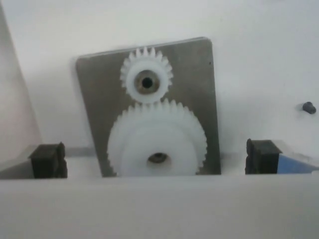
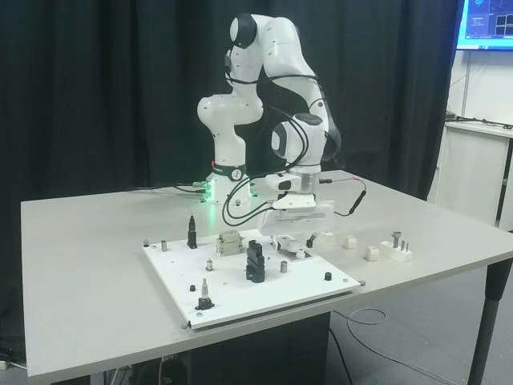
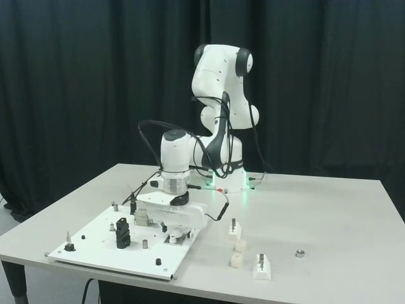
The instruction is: Insert medium gear.
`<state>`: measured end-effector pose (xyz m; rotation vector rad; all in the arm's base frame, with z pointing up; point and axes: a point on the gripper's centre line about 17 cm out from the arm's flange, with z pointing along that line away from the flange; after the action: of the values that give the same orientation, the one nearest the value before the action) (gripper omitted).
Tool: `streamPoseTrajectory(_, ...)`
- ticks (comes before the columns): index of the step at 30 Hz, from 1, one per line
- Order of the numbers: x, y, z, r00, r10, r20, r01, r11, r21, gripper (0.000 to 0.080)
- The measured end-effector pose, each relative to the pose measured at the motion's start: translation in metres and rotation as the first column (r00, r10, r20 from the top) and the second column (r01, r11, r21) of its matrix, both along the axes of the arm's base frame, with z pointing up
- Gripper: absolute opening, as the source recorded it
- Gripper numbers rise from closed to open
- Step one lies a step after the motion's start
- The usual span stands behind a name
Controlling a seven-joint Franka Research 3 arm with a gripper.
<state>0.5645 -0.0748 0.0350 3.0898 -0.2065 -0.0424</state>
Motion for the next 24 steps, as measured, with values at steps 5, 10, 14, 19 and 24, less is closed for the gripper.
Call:
streamPoseTrajectory(5, -0.0013, -0.0012, -0.0042, 1.0, -0.011, -0.002, 0.011, 1.0, 0.004, 0.08)
streamPoseTrajectory(10, -0.0019, -0.0022, -0.0051, 1.0, -0.011, -0.004, 0.011, 1.0, 0.006, 0.08)
streamPoseTrajectory(14, -0.0022, -0.0024, -0.0052, 1.0, -0.012, -0.004, 0.012, 1.0, 0.007, 0.08)
streamPoseTrajectory(19, -0.003, -0.0022, -0.0055, 1.0, -0.012, -0.007, 0.012, 1.0, 0.007, 0.08)
streamPoseTrajectory(24, -0.0041, -0.0018, -0.0058, 1.0, -0.013, -0.011, 0.013, 1.0, 0.009, 0.08)
